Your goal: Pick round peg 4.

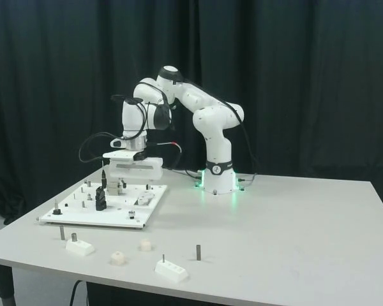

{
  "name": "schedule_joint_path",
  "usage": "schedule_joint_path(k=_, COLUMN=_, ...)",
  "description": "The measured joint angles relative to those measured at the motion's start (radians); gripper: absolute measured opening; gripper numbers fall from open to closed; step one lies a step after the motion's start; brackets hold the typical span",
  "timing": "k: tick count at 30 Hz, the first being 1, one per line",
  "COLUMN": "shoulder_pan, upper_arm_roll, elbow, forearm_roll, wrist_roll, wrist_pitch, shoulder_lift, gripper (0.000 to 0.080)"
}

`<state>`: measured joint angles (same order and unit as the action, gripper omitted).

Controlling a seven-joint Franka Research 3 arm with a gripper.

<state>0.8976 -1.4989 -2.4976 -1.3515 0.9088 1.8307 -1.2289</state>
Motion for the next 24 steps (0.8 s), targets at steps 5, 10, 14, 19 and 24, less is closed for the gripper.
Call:
schedule_joint_path(k=5, shoulder_pan=0.021, upper_arm_roll=-0.017, elbow=0.026, forearm_roll=-0.035, wrist_roll=0.0, wrist_pitch=0.048, shoulder_lift=0.0, gripper=0.08)
schedule_joint_path(k=10, shoulder_pan=0.057, upper_arm_roll=-0.047, elbow=0.066, forearm_roll=-0.066, wrist_roll=0.0, wrist_pitch=0.11, shoulder_lift=0.0, gripper=0.08)
schedule_joint_path(k=14, shoulder_pan=0.099, upper_arm_roll=-0.075, elbow=0.107, forearm_roll=-0.085, wrist_roll=0.0, wrist_pitch=0.159, shoulder_lift=0.0, gripper=0.08)
schedule_joint_path(k=19, shoulder_pan=0.174, upper_arm_roll=-0.111, elbow=0.18, forearm_roll=-0.1, wrist_roll=0.0, wrist_pitch=0.207, shoulder_lift=0.0, gripper=0.08)
schedule_joint_path(k=24, shoulder_pan=0.261, upper_arm_roll=-0.141, elbow=0.266, forearm_roll=-0.106, wrist_roll=0.0, wrist_pitch=0.229, shoulder_lift=-0.001, gripper=0.08)
